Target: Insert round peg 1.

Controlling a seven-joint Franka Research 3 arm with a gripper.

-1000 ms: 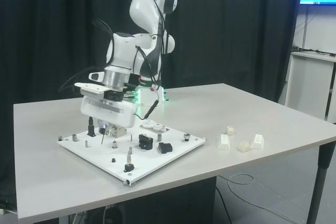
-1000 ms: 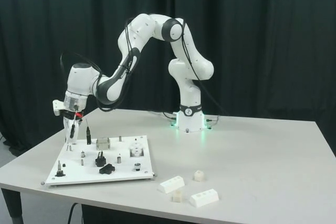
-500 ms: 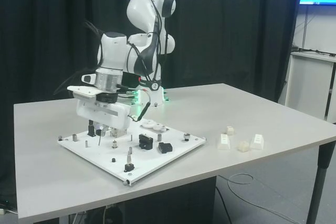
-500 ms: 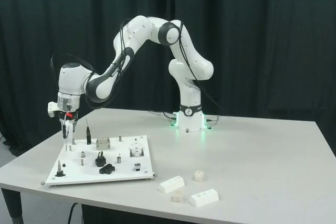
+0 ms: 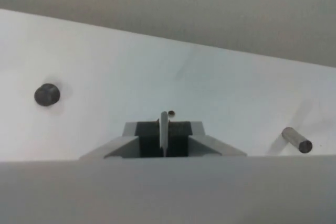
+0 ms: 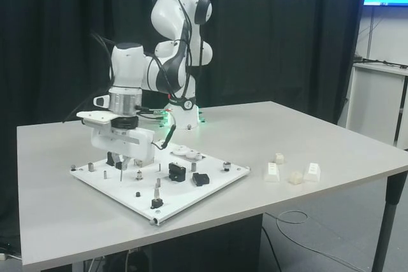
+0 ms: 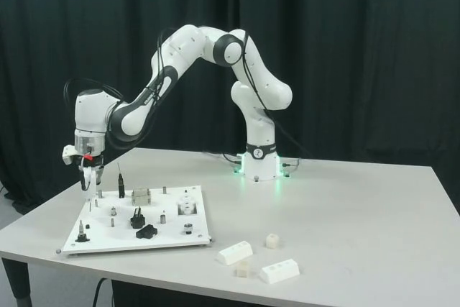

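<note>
My gripper (image 5: 164, 139) is shut on a thin grey round peg (image 5: 164, 127), held upright between the grey fingertips (image 5: 205, 142). The peg's tip hangs just over the white board (image 5: 105, 56), beside a small hole (image 5: 171, 113). In the first room view the gripper (image 6: 119, 159) hovers low over the far left part of the board (image 6: 210, 186). From the second room view the gripper (image 7: 87, 177) is above the board's (image 7: 172, 239) back left corner. Whether the peg tip touches the board cannot be told.
Other pegs, a black knob (image 5: 47, 94), a lying grey pin (image 5: 296, 140), black connectors (image 6: 176, 171) and a grey block (image 7: 141, 196) occupy the board. An upright black probe (image 7: 120, 180) stands close to the gripper. Several white blocks (image 6: 272, 172) lie on the grey table (image 6: 331, 138).
The arm has swung left across the board toward its back left corner, carrying the thin peg, with the gripper staying low over the board.
</note>
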